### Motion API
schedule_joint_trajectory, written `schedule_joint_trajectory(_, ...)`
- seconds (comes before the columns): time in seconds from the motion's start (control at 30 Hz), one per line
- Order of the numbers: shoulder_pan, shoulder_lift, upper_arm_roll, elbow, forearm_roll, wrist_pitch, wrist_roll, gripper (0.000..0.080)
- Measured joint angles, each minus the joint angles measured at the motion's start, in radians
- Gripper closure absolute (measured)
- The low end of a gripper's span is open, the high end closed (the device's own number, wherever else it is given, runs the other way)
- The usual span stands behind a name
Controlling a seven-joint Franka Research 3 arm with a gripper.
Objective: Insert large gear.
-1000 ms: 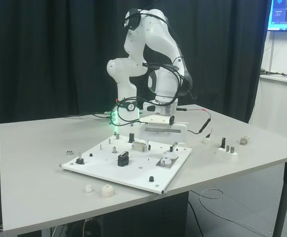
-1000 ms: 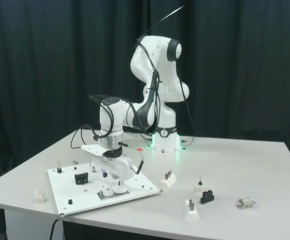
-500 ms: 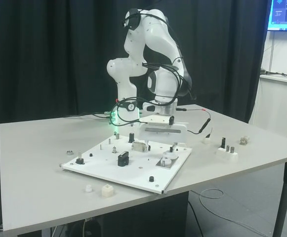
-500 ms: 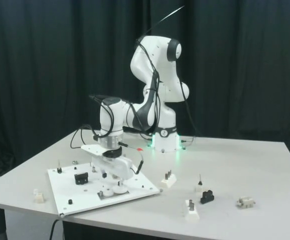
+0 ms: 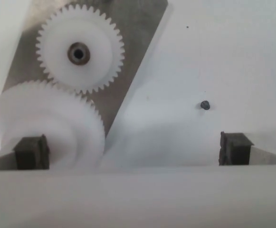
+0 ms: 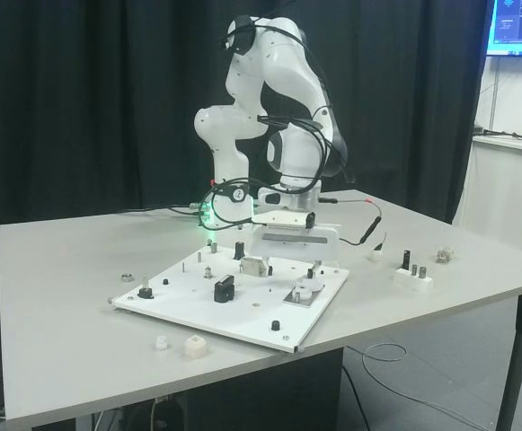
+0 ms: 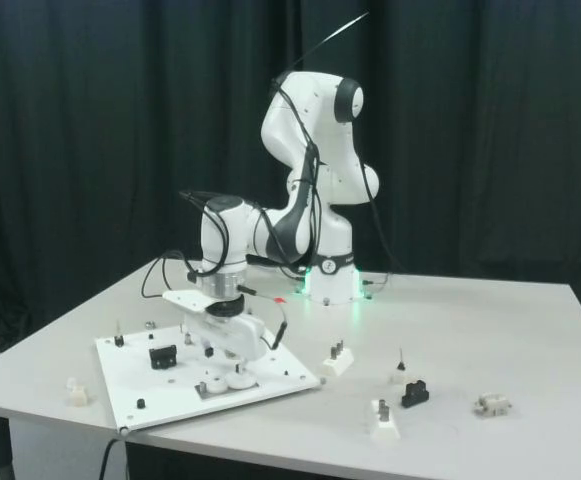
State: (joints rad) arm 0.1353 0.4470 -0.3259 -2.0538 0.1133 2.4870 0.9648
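Observation:
In the wrist view a large white gear (image 5: 52, 126) with a raised hub sits on a grey metal plate (image 5: 135, 33), its teeth meeting those of a second white gear (image 5: 80, 47) that has a dark centre hole. My gripper (image 5: 133, 150) is open wide; one black fingertip (image 5: 31, 152) shows over the large gear's hub and the other (image 5: 235, 148) over bare white board. The room views show the gripper (image 6: 283, 262) (image 7: 225, 355) hanging just above the gears (image 6: 307, 287) (image 7: 238, 378) on the white board (image 6: 189, 301) (image 7: 160, 390), holding nothing.
The board carries several black and metal parts, among them a black block (image 6: 223, 288) and small pegs. Two small white pieces (image 6: 193, 346) lie on the table before the board. White holders with pegs (image 6: 413, 274) (image 7: 382, 418) and a black cable (image 6: 368, 229) lie beside it.
The gripper has risen very slightly above the board; the gears and other parts have not moved.

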Motion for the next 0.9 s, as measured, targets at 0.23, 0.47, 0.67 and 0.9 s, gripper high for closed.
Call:
schedule_joint_trajectory(0.23,0.0,-0.001,0.0,-0.011,0.001,0.018,0.001,0.0003)
schedule_joint_trajectory(0.47,0.001,-0.003,0.0,-0.017,0.004,0.027,0.005,0.0003)
schedule_joint_trajectory(0.67,0.001,-0.003,0.001,-0.024,0.005,0.04,0.006,0.0003)
schedule_joint_trajectory(0.9,0.002,-0.009,0.001,-0.038,0.011,0.062,0.007,0.0003)
